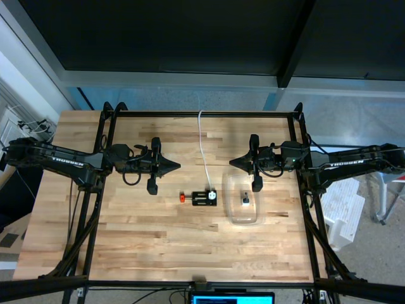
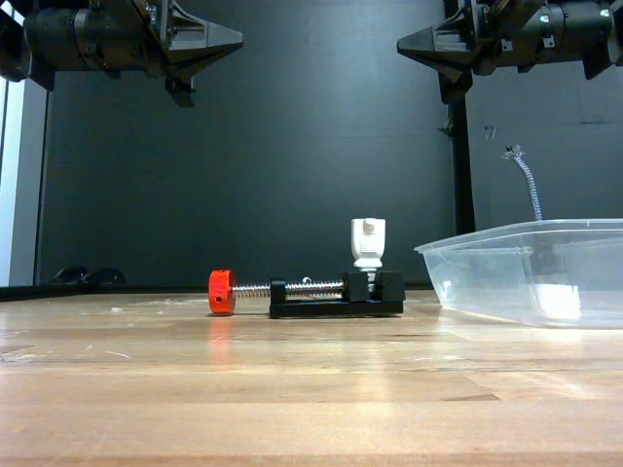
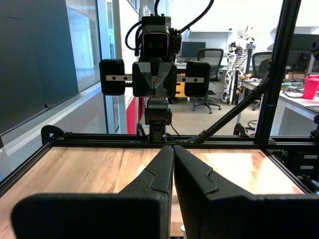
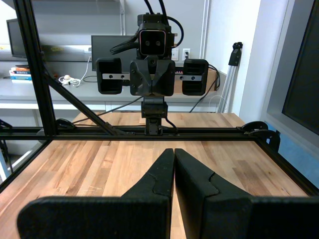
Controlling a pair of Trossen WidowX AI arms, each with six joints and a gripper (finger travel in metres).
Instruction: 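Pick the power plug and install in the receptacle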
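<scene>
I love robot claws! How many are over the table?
2. The black left gripper hangs shut over the wooden table's left half; the black right gripper hangs shut over its right half, near the clear plastic tray.

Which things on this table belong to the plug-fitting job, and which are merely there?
Job: power plug, lying in the clear tray; receptacle, standing in the black vise; left claw and right claw, both shut, raised above the table.
Merely there: clear tray; black vise; white cable.
</scene>
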